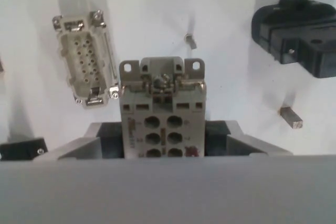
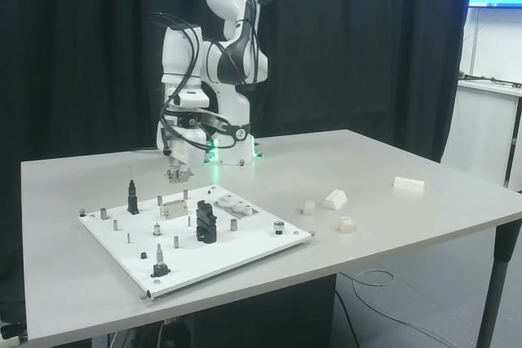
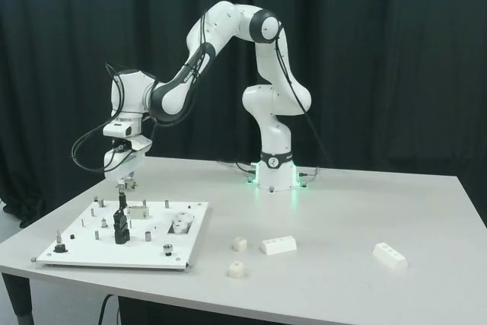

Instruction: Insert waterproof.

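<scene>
Wrist view, nearest: the gripper (image 1: 157, 153) pinches a grey multi-pin connector insert (image 1: 160, 109) between its two fingers, one on each side, held upright w/ its round sockets facing the camera. That grip likely keeps the part square for a straight push down. This is judged to be the waterproof plug of the task.

Just beyond it on the white board (image 1: 226, 3) lies the mating socket (image 1: 84, 61), a grey rectangular housing w/ rows of pins and corner screws, near the held insert but apart from it; the two are not yet lined up. Further off: a small metal peg (image 1: 189, 40), a square stud (image 1: 291, 117) and a black clamp block (image 1: 296, 35).

Room views: the white arm (image 3: 228, 32) reaches from its base over the board's far edge, gripper hanging above the board, not touching. Loose white blocks (image 3: 278, 244) lie on the grey table (image 3: 365, 211), well apart from the board. Insertion judged not yet begun; alignment over the socket comes next.
</scene>
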Action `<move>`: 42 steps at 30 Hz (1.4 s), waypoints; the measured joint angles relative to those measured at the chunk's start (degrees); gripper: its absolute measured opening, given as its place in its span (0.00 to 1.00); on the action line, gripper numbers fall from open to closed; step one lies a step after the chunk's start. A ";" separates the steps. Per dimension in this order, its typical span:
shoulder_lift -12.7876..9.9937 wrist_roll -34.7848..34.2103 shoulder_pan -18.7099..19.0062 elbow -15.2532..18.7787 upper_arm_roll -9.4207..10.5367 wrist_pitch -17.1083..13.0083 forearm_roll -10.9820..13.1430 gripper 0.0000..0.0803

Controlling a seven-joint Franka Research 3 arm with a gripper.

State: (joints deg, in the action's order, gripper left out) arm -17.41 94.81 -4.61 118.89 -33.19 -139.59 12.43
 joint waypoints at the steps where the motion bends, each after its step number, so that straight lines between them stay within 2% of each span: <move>1: 0.00 0.67 -0.06 0.18 -0.09 -0.34 0.45 0.39; 8: 0.00 3.85 -0.40 1.56 -0.69 -2.74 3.44 0.39; 19: 0.01 6.90 -0.43 2.77 -1.41 -3.68 5.04 0.39; 28: 0.01 8.36 -0.43 3.40 -1.46 -3.42 5.12 0.39; 42: -0.37 11.09 -0.43 3.59 -1.48 -1.39 5.03 0.39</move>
State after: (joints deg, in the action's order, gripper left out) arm -17.78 105.90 -5.04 122.48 -34.67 -140.98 17.46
